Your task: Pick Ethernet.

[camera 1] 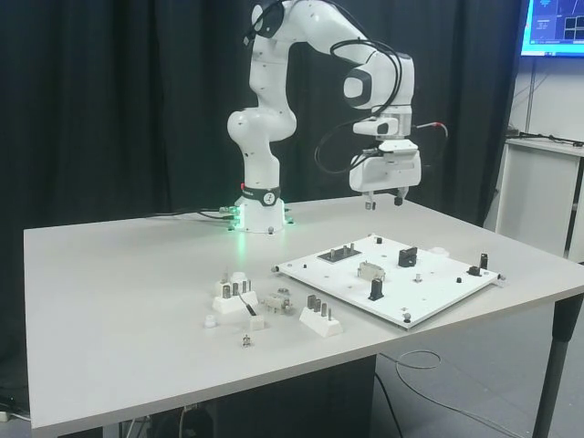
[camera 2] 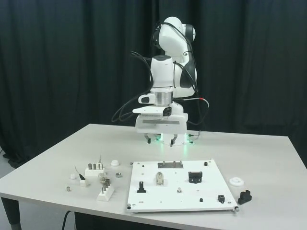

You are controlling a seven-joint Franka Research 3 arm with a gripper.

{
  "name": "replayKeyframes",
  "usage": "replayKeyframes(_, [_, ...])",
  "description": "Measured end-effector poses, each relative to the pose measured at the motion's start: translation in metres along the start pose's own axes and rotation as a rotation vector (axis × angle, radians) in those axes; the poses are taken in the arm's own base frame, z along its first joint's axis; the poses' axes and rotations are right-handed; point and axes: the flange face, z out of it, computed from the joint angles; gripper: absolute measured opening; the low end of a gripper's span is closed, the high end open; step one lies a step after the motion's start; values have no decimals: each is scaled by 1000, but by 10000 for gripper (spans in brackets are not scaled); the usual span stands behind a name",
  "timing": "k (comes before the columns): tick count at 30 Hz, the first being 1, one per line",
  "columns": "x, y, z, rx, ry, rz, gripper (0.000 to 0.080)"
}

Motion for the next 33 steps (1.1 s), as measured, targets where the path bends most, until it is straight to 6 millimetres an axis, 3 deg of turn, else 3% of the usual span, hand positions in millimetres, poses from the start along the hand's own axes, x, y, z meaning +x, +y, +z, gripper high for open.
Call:
replayKeyframes(20, [16,15,-3,-2,11,-21,800])
replayKeyframes(33, [37,42,-4,-14,20,-17,800])
